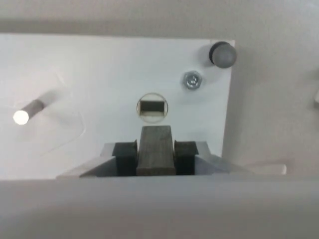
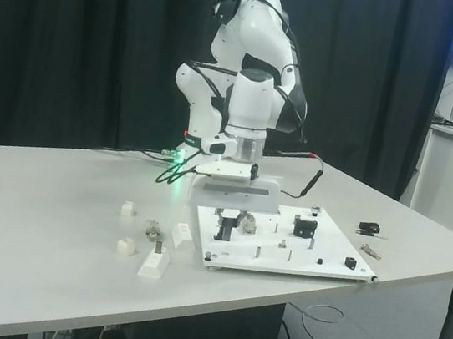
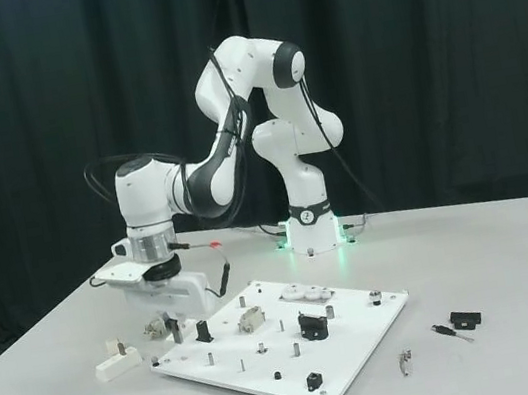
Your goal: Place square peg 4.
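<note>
Gripper (image 1: 155, 149) clamped on square peg (image 1: 156, 151), peg held upright just short of square hole (image 1: 151, 107) in white board (image 1: 99, 89), not inserted. Gripper body blocks lower part of wrist view; peg's top end hidden between fingers (image 1: 124, 157). In room views peg barely discernible under gripper (image 2: 229, 217) at board (image 2: 314, 266) corner. Nearby on board: hex nut (image 1: 192, 80), grey round knob (image 1: 223, 54), white-tipped pin (image 1: 27, 113). Small white blocks (image 2: 154, 262) on grey table (image 2: 50, 221) beside board
</note>
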